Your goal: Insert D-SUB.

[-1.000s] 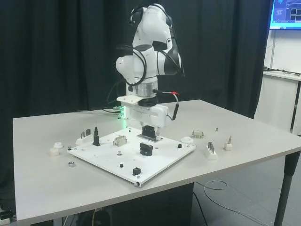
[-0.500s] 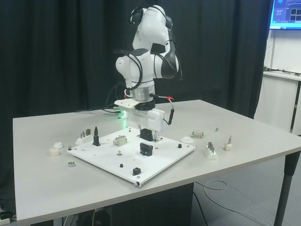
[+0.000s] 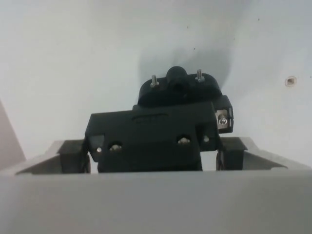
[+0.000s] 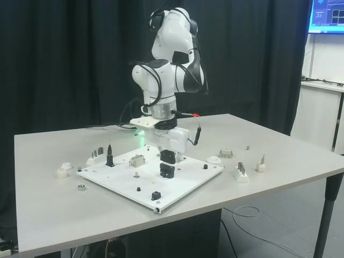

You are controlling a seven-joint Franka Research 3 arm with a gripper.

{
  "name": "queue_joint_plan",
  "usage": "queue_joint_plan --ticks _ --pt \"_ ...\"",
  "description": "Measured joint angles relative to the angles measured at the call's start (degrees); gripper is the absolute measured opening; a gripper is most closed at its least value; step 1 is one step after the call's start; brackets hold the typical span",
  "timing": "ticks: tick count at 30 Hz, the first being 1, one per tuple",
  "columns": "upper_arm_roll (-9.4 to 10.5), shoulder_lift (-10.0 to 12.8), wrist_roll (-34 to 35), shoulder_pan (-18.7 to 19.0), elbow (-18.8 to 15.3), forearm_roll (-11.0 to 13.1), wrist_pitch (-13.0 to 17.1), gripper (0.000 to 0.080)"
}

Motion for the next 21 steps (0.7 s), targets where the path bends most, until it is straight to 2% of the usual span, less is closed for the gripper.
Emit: queue_joint_plan --ticks 21 --pt "0.02 0.00 -0.66 -0.02 -0.55 1.42 -2.26 0.0570"
